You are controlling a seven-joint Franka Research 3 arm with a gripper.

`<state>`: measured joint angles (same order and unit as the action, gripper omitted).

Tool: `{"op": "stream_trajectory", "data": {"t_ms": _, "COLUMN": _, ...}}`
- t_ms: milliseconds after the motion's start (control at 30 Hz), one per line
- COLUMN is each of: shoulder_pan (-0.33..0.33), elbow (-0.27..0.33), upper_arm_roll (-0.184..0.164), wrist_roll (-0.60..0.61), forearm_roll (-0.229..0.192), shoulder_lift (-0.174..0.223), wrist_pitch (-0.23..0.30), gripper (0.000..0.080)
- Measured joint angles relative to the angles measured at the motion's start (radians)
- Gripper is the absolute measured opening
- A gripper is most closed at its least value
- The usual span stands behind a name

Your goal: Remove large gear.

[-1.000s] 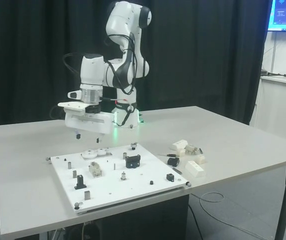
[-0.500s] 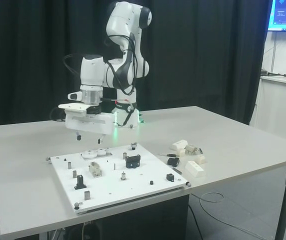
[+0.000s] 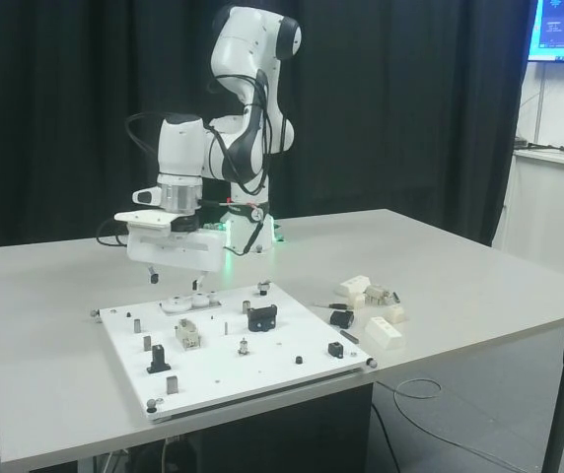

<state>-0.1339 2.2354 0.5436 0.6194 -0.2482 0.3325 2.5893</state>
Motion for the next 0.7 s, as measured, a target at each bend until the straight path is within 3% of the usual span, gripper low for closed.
{"op": "stream_trajectory", "data": {"t_ms": 700, "shoulder_pan": 0.000, "elbow": -0.017, "upper_arm_roll": -0.006, "wrist_roll": -0.070, "forearm_roll": -0.054, "shoulder_lift": 0.064, "wrist_pitch": 0.003, "gripper": 0.0800}}
